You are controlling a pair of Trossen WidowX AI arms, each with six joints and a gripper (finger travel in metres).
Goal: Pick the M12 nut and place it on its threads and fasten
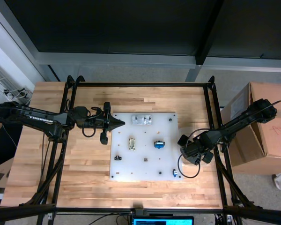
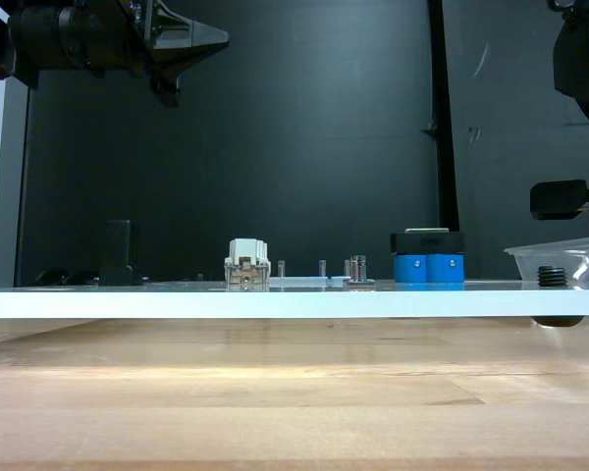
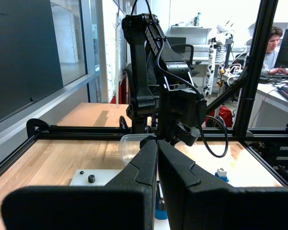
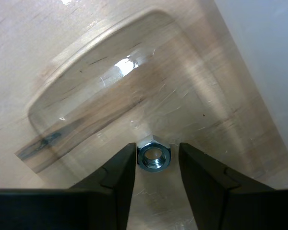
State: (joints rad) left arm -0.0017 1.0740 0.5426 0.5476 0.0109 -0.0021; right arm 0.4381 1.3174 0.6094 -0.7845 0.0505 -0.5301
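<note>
A brown cardboard box sits at the right edge of the high view, beside the pale wooden table top. Near the frame's centre lie a blue-and-black block and a cream plastic connector, apart; a lit blue screen shows at the bottom edge

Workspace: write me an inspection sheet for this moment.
Surface: white board on wooden table.
Job's things: M12 nut lying on floor of clear tray; stud bare.
Clutter: blue block, white connector.
Grippers: left gripper shut, raised over board's left edge; right gripper open, down in tray, fingers either side of nut.
Cables: black loop under right arm.
Surroundings: cardboard box.
</note>
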